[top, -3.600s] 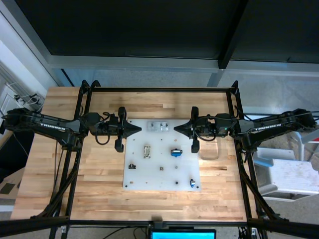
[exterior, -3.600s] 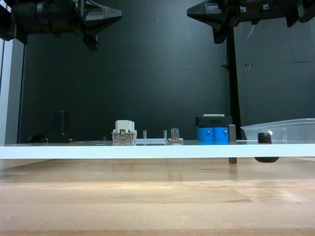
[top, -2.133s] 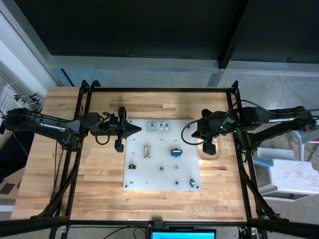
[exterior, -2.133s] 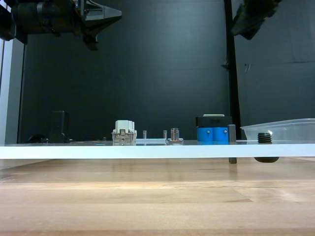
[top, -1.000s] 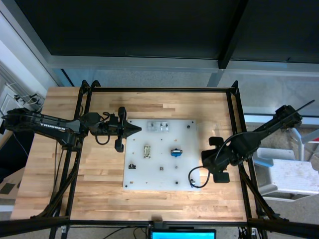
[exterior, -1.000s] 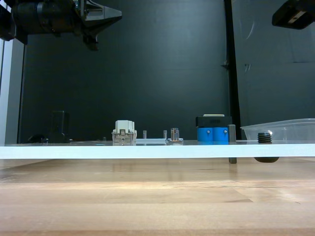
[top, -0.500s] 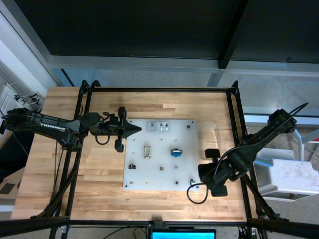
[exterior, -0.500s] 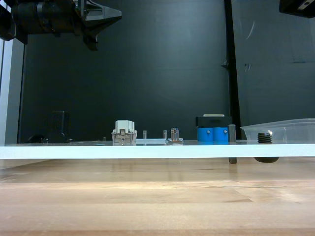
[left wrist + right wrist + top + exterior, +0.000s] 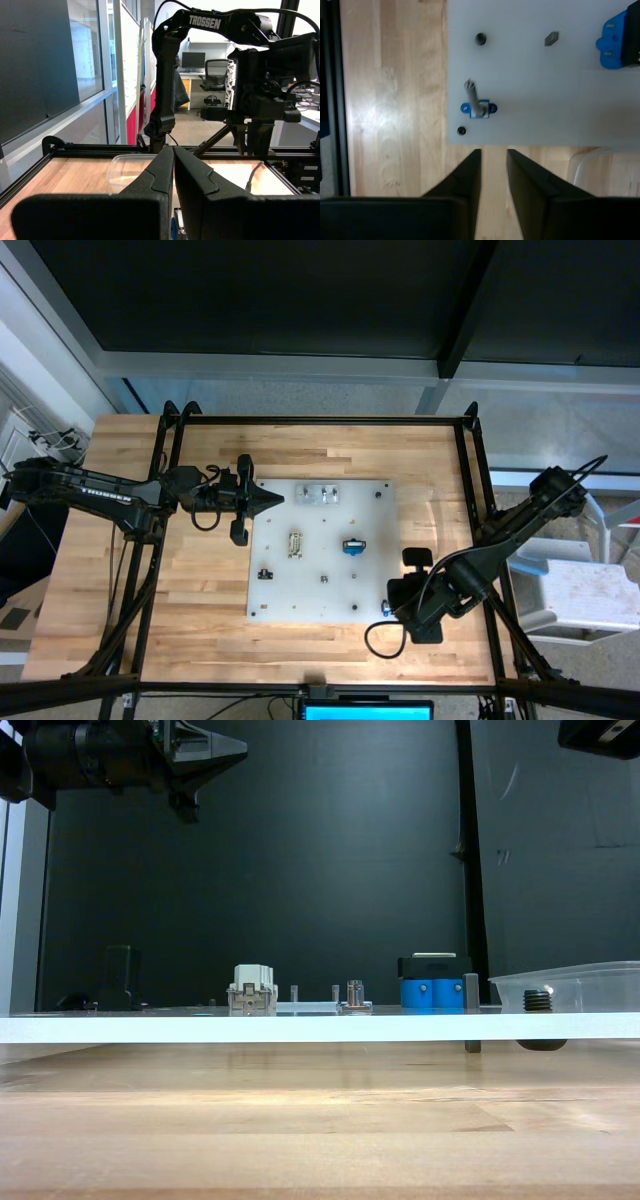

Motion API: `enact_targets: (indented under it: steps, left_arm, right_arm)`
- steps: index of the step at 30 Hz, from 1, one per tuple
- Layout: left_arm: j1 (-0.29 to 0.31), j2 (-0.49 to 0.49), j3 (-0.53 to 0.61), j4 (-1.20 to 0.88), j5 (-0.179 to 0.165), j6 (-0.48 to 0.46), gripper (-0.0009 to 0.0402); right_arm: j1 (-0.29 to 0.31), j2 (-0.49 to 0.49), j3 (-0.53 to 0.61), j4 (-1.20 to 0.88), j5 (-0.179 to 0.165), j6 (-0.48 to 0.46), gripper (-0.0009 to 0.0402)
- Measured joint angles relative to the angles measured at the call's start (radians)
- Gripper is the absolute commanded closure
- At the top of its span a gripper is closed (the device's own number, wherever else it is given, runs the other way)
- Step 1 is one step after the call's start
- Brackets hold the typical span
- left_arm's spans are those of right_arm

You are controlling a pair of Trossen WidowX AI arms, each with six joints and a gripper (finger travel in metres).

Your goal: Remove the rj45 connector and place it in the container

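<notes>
Right hand [image 9: 393, 606] left its parked spot over the board's [image 9: 320, 585] far right, swung across the container [image 9: 600, 978], now points down, fingers slightly apart, at the board's right edge beside the blue clip [image 9: 477, 108].

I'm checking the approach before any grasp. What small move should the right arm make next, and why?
Probably ease the right gripper forward until its open jaws straddle the rj45 connector. The connector sits in its blue mount near the white board's corner, just ahead of the gripper, untouched. The left gripper is parked, shut, above the board's far left edge.
</notes>
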Motion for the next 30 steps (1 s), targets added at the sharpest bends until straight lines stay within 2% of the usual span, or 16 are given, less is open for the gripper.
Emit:
enact_targets:
  steps: [4, 8, 13, 21, 30]
  left_arm:
    - [0.0, 0.0, 0.0, 0.0, 0.0, 0.0, 0.0392]
    - [0.0, 0.0, 0.0, 0.0, 0.0, 0.0, 0.0392]
    - [0.0, 0.0, 0.0, 0.0, 0.0, 0.0, 0.0392]
    - [0.0, 0.0, 0.0, 0.0, 0.0, 0.0, 0.0392]
    - [0.0, 0.0, 0.0, 0.0, 0.0, 0.0, 0.0392]
  right_arm:
    - [0.004, 0.014, -0.013, 0.03, 0.017, 0.005, 0.0231]
    - [0.006, 0.015, -0.042, 0.073, 0.022, 0.027, 0.0209]
    - [0.006, 0.027, -0.065, 0.105, 0.044, 0.034, 0.0209]
    - [0.008, 0.066, -0.067, 0.132, 0.044, 0.029, 0.0208]
    - [0.007, 0.08, -0.118, 0.213, 0.045, 0.026, 0.0208]
